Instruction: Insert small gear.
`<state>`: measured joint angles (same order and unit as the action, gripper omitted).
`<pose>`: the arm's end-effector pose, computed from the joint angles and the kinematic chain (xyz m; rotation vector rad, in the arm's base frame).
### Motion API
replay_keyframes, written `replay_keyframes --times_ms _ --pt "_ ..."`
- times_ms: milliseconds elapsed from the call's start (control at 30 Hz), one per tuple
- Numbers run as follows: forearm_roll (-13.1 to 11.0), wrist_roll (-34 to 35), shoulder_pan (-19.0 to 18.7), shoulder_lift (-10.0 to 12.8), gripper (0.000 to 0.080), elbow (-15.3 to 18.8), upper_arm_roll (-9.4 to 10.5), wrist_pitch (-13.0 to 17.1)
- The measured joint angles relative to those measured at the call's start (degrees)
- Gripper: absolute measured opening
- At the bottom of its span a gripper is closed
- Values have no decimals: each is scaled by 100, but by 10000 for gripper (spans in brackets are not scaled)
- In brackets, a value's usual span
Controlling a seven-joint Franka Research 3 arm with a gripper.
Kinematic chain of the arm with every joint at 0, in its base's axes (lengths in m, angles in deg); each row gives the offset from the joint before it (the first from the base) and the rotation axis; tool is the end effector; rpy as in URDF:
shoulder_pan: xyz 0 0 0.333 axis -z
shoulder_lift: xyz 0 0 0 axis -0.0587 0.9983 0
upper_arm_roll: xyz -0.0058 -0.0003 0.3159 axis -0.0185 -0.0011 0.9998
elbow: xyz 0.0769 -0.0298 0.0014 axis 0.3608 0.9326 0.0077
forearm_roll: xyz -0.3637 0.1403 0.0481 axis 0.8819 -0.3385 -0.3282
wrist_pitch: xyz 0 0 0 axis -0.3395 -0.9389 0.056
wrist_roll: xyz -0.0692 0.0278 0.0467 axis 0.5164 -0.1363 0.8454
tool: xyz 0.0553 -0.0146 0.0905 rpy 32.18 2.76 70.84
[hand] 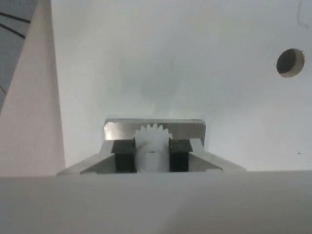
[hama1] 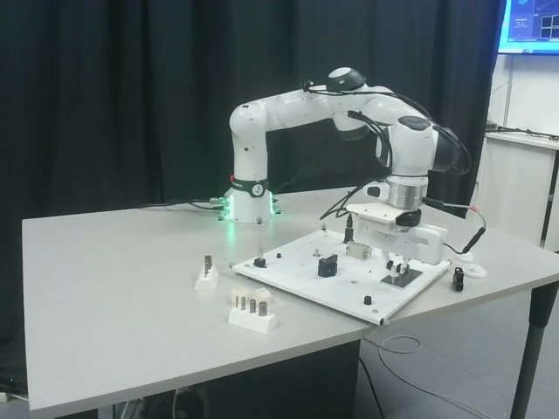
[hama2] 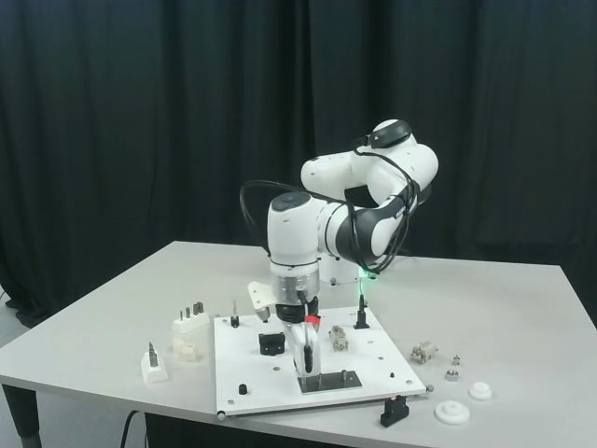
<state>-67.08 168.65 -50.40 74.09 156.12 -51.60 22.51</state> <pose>0.6913 0.0478 0.2402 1.8322 -2.5125 -0.0533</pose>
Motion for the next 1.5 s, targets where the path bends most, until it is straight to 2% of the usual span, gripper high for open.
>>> replay_keyframes --times_ms 467,1500 --pt "-45 -42 -171 0 139 234 0 143" --pt "-181 -228 -322 -14 139 455 21 350"
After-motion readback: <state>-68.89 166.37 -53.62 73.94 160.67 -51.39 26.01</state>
